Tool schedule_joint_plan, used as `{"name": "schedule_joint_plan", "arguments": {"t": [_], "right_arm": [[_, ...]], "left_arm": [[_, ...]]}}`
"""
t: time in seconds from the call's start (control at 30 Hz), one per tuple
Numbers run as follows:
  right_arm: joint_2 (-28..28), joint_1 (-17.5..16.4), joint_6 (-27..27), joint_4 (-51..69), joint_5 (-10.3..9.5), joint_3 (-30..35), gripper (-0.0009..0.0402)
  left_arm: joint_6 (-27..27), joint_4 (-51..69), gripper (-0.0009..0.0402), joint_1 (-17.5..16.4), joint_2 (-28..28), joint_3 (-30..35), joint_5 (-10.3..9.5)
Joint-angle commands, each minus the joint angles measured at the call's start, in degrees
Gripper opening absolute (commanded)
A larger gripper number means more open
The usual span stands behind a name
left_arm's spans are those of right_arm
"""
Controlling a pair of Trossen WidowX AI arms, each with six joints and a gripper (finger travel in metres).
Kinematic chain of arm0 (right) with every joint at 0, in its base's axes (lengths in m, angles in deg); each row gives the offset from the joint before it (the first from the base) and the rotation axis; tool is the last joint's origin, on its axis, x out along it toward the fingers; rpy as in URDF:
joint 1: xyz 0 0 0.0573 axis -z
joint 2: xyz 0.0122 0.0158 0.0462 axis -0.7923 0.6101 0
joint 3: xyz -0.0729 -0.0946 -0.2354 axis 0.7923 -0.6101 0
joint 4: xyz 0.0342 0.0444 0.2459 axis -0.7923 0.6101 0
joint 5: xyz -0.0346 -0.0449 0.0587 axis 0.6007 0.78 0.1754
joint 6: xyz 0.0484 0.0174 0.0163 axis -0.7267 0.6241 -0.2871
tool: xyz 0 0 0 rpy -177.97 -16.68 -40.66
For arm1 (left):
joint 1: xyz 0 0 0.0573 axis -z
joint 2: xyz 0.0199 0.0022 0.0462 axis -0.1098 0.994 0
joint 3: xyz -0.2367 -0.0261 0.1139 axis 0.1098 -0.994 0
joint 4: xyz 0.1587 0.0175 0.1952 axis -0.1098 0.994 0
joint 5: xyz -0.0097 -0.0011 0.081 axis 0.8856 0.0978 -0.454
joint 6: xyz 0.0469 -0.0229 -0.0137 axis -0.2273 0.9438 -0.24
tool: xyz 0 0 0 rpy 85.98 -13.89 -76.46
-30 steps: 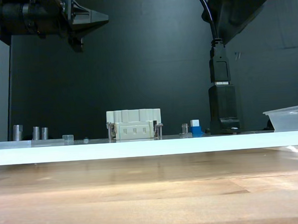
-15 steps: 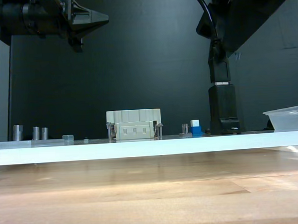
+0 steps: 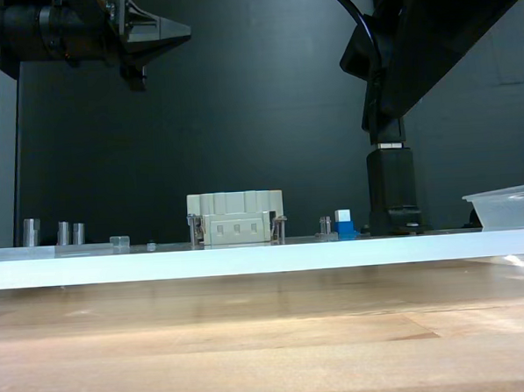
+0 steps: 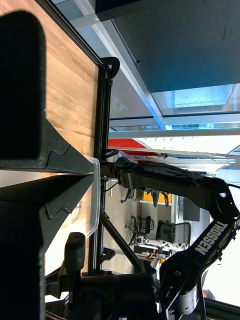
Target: Remove the USB connector from the USB hub and place in the container
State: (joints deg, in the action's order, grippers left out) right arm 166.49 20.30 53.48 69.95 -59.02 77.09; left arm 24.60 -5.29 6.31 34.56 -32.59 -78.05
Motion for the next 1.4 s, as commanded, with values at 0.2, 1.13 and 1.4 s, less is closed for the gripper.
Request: {"name": "schedule_joint_plan", "arguments": {"t": [0.2,1.13,1.4], "right_arm": [[-0.1,0.0,0.0,0.1,0.07,0.0,0.0035],[1.4,0.3,5.0,8.0,-0.2,5.7,0.0],[2.2,0.6,6.0,9.0,-1.9,6.6,0.0]], "left_arm": [[0.0,0.0,0.0001,0.0,0.0,0.0,0.0],[0.0,0.0,0.0001,0.0,0.0,0.0,0.0],[0.0,0.0,0.0001,0.0,0.0,0.0,0.0]]}}
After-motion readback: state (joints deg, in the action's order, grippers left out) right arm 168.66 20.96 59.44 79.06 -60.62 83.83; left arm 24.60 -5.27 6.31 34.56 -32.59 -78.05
